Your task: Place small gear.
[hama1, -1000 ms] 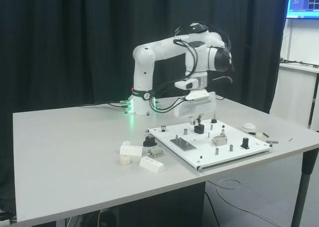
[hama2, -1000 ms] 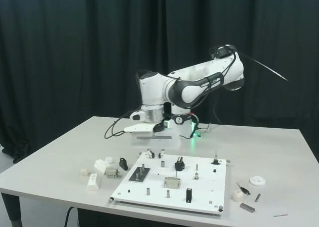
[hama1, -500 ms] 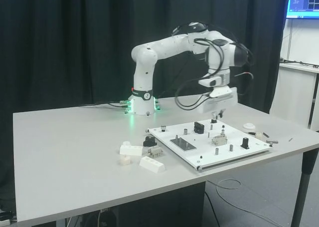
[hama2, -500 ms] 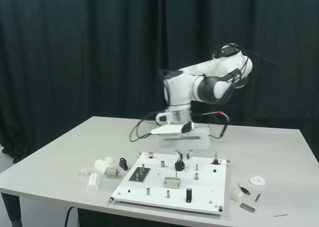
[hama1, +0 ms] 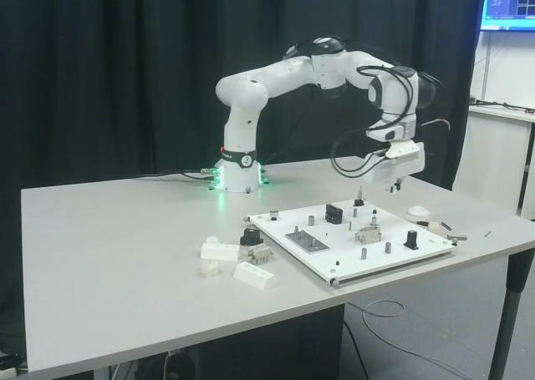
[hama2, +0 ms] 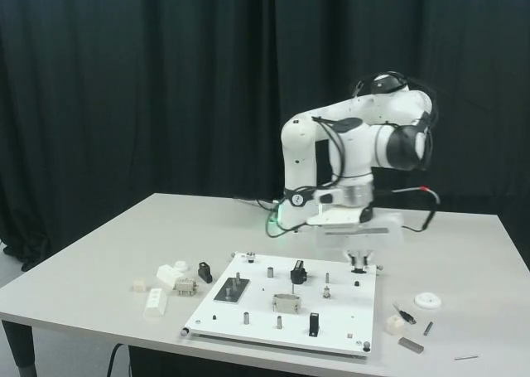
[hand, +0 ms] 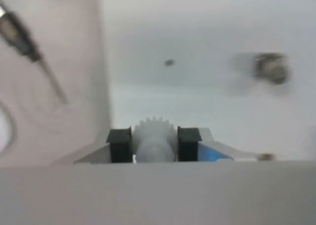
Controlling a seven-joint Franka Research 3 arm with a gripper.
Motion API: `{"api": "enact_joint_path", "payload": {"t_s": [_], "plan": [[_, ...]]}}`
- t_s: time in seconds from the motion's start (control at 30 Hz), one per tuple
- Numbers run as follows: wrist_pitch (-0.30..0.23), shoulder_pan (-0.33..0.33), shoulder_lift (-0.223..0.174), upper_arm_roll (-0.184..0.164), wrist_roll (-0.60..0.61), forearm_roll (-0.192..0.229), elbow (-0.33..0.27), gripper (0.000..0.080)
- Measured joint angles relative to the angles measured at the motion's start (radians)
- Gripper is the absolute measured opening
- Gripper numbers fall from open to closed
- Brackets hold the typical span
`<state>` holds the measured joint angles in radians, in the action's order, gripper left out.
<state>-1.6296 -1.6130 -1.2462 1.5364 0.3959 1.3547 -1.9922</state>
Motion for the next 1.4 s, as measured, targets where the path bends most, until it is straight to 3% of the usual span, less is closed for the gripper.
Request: {"api": "enact_joint_path", "payload": {"t_s": [0.63,1.07,1.4], "plan": [[-0.131,-0.133,0.000,-0.109,0.149,-0.002,0.019,0.0193],[-0.227,-0.151,0.000,-0.189,0.190,-0.004,0.019,0.0193],[-0.267,-0.151,0.000,-0.219,0.197,-0.004,0.019,0.0194]]}}
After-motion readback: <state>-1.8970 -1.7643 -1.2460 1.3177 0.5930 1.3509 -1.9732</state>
